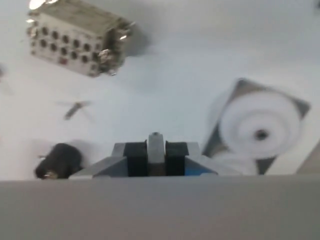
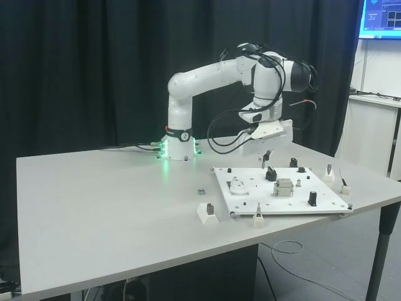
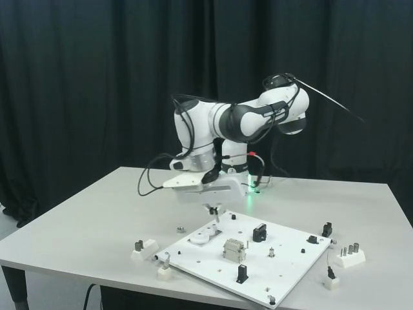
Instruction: Insert square peg 2.
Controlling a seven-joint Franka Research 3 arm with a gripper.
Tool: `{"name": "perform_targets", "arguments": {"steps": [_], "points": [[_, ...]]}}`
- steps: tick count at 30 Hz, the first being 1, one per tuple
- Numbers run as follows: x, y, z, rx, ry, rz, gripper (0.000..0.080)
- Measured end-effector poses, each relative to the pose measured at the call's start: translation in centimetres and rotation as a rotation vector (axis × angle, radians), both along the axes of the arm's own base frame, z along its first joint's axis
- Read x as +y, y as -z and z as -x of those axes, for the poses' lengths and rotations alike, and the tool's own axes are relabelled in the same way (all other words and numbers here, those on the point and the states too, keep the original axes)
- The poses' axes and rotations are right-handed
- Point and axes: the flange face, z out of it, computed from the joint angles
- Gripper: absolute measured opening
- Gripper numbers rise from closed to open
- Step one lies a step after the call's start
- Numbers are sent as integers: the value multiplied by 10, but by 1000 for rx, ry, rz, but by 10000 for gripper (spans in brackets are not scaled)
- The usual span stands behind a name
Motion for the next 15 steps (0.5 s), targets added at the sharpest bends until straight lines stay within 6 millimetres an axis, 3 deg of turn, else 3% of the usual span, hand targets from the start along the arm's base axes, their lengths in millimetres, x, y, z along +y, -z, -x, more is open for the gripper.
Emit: {"name": "perform_targets", "arguments": {"steps": [15], "points": [[62,1,13,46,185,60,72]]}}
